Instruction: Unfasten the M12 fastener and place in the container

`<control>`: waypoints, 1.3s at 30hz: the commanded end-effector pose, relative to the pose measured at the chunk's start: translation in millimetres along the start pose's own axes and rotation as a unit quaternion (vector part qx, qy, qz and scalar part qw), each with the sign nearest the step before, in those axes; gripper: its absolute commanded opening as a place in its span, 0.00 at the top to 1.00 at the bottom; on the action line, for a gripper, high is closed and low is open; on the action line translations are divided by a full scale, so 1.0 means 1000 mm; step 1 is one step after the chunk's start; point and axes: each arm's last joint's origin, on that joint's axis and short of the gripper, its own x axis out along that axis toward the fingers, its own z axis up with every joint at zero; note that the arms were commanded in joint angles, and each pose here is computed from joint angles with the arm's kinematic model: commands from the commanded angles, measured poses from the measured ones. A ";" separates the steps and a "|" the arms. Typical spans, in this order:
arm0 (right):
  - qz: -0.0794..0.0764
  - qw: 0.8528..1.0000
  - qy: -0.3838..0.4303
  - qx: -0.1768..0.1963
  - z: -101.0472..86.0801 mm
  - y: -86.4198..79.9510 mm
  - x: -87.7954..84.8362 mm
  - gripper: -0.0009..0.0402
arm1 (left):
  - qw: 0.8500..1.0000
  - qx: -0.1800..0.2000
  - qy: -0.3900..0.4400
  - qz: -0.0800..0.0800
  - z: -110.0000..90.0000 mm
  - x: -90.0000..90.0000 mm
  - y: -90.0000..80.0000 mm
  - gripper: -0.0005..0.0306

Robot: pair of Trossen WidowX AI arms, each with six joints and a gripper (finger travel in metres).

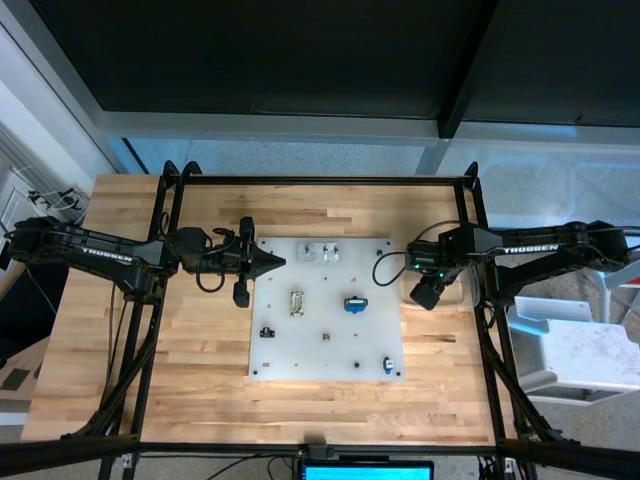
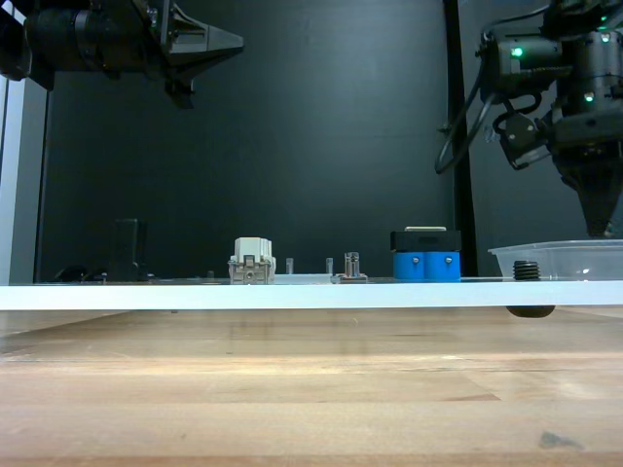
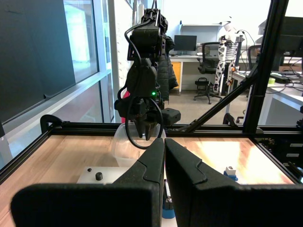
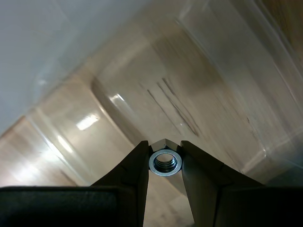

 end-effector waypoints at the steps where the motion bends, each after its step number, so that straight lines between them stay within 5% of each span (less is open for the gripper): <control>1: -0.004 1.000 0.001 -0.001 -0.002 -0.002 0.001 0.92 | 1.000 0.000 0.000 0.000 0.000 0.000 0.000 0.98; 5: -0.021 1.000 -0.011 -0.001 -0.001 -0.003 0.001 0.92 | 1.000 0.000 0.000 0.000 0.000 0.000 0.000 0.98; 12: -0.021 1.000 -0.008 -0.001 -0.001 -0.003 0.001 0.90 | 1.000 0.000 0.000 0.000 0.000 0.000 0.000 0.98; 29: -0.020 1.000 -0.009 0.001 -0.001 -0.003 0.001 0.46 | 1.000 0.000 0.000 0.000 0.000 0.000 0.000 0.98; 39: -0.020 1.000 -0.008 0.001 -0.001 -0.003 0.001 0.35 | 1.000 0.000 0.000 0.000 0.000 0.000 0.000 0.98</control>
